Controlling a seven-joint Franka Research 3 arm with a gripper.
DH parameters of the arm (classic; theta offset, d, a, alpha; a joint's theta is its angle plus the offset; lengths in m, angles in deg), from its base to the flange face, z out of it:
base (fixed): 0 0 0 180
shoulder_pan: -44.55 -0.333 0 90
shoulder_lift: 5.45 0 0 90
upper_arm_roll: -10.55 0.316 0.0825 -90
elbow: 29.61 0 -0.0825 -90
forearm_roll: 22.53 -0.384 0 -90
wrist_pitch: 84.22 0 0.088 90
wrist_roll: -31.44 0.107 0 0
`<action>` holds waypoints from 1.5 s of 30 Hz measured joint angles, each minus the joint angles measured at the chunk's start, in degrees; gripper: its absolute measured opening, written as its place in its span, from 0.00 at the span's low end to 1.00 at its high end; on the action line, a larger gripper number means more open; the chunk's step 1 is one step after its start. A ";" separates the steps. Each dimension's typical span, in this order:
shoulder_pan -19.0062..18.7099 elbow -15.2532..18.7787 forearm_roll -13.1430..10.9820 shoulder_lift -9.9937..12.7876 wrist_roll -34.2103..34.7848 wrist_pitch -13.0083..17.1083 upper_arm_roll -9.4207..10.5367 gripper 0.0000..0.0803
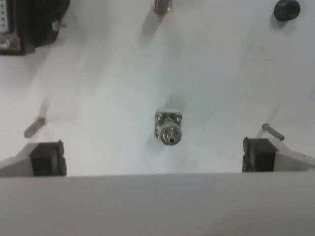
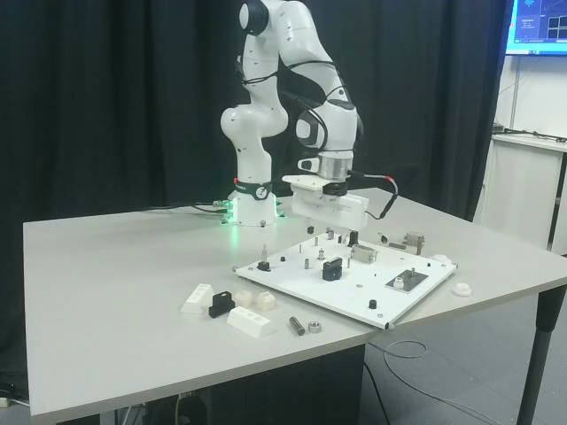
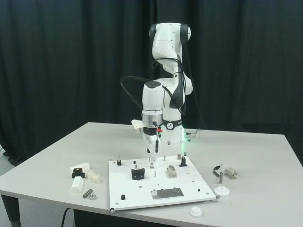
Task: Remove BNC.
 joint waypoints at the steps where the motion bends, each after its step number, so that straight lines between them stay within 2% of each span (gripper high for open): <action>1: 0.00 0.11 -0.08 0.13 0.00 0.11 0.19 1.00; 9: 0.00 0.68 -1.16 1.72 0.00 1.59 1.16 1.00; 15: 0.08 0.77 -2.34 3.23 0.00 2.61 1.17 1.00; 25: 0.81 0.84 -2.47 5.14 0.00 4.54 0.86 1.00; 40: 1.31 0.88 -3.64 5.76 -0.54 5.00 0.90 1.00; 45: 1.31 0.92 -4.90 5.77 -1.55 5.00 1.00 1.00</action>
